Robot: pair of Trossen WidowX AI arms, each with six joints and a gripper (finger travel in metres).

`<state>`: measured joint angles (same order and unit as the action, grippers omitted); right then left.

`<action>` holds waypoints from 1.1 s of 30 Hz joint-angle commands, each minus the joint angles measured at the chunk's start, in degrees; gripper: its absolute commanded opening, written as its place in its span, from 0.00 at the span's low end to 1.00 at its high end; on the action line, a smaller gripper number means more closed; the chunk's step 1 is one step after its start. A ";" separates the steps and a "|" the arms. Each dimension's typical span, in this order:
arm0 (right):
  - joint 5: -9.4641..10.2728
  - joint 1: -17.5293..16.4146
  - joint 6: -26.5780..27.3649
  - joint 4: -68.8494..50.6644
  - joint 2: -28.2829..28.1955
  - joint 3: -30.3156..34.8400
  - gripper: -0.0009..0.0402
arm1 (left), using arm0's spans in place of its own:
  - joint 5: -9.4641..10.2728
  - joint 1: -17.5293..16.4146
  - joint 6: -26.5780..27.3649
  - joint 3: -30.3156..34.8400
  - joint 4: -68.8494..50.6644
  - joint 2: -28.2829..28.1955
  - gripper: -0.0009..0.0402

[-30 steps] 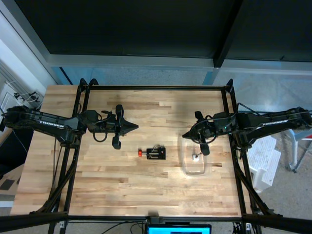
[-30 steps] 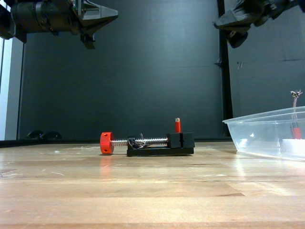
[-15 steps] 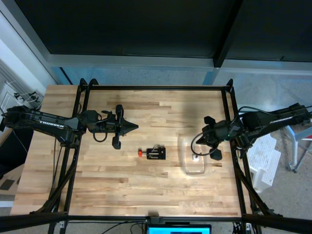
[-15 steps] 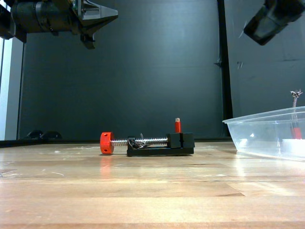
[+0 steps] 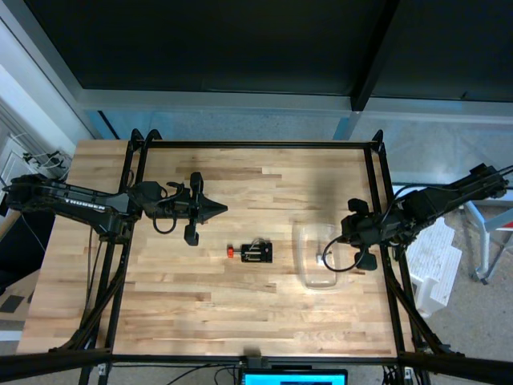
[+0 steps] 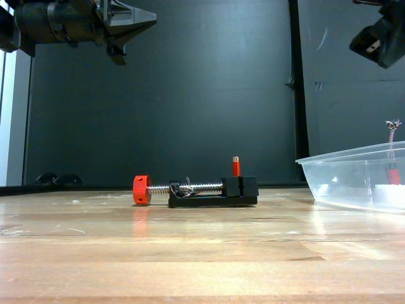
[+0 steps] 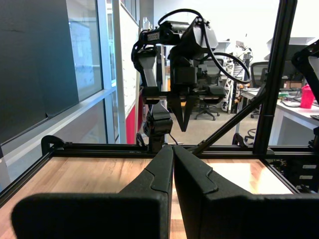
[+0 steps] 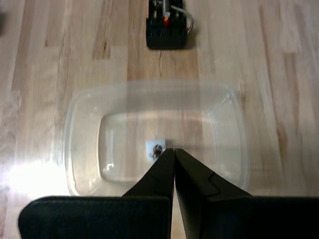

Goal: Pick the RCA connector and install on taskboard

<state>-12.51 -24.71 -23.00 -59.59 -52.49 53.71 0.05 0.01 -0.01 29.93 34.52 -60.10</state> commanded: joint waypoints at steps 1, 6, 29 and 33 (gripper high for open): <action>-0.17 -0.92 -0.83 -0.68 0.00 -0.55 0.02 | -0.02 -0.02 0.00 0.02 0.04 0.00 0.02; -0.17 -1.57 -1.22 -0.46 -0.17 -1.36 0.02 | -0.02 0.00 0.00 0.02 0.02 0.00 0.02; -2.78 -3.96 -2.56 0.63 -3.80 -5.62 0.41 | -0.02 -0.02 0.00 0.02 0.02 0.00 0.02; -2.97 -4.09 -2.62 2.99 -4.11 -7.41 0.43 | -0.02 0.00 0.00 0.02 0.02 0.00 0.02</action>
